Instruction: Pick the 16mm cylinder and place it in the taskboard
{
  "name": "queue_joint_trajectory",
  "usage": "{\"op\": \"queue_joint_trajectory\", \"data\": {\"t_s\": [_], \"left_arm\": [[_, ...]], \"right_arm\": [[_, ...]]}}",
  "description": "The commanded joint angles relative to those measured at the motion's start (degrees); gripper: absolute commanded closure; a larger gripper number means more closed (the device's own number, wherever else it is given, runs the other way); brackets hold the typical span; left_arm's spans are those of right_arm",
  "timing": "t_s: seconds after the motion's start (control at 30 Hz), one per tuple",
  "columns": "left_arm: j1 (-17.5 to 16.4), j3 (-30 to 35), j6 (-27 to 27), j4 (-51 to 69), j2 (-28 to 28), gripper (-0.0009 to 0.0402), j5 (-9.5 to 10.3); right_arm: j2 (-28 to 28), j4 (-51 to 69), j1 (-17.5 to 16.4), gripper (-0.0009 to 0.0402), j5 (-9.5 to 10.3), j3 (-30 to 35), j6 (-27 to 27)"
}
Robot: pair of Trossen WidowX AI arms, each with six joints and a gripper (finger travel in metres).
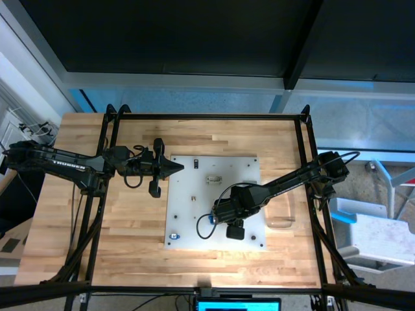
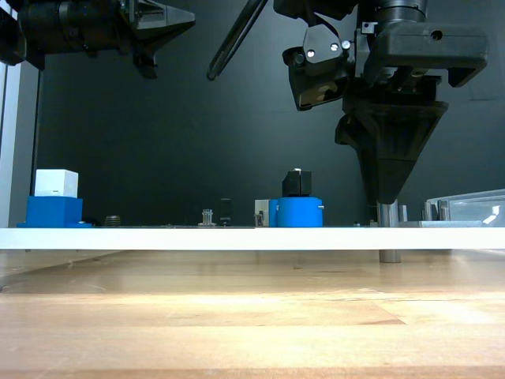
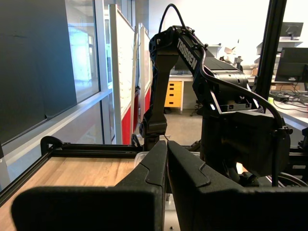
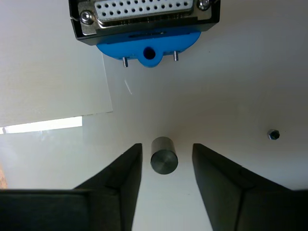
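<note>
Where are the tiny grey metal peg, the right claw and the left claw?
tiny dark-grey metal peg (image 4: 164, 161): right wrist view, its round top face.
right claw (image 2: 387, 196): low view, its tips, open either side of the peg.
left claw (image 3: 167, 144): left wrist view, its shut tips, raised away from the peg.

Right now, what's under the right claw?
The 16mm cylinder stands upright in the taskboard between the right gripper's open fingers, untouched. The hole it sits in is hidden. The left gripper hangs shut over the board's left edge.
</note>
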State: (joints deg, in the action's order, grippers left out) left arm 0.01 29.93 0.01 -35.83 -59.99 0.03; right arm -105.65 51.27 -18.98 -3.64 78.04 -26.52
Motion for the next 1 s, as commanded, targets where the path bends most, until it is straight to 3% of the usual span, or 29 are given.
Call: {"op": "queue_joint_trajectory", "data": {"t_s": [0.03, 0.43, 1.0], "left_arm": [[0.0, 0.02, -0.02, -0.02, 0.0, 0.0393, -0.02], [0.0, 0.02, -0.02, -0.02, 0.0, 0.0393, -0.02], [0.0, 0.02, -0.02, 0.0, 0.0, 0.0393, -0.02]], "right_arm": [[0.0, 0.24, -0.13, 0.0212, 0.2, 0.04, -0.04], [2.08, 4.04, -0.85, 0.0168, 0.17, 1.75, 0.02], [10.36, 9.14, -1.75, 0.0165, 0.0, 2.78, 0.02]]}}
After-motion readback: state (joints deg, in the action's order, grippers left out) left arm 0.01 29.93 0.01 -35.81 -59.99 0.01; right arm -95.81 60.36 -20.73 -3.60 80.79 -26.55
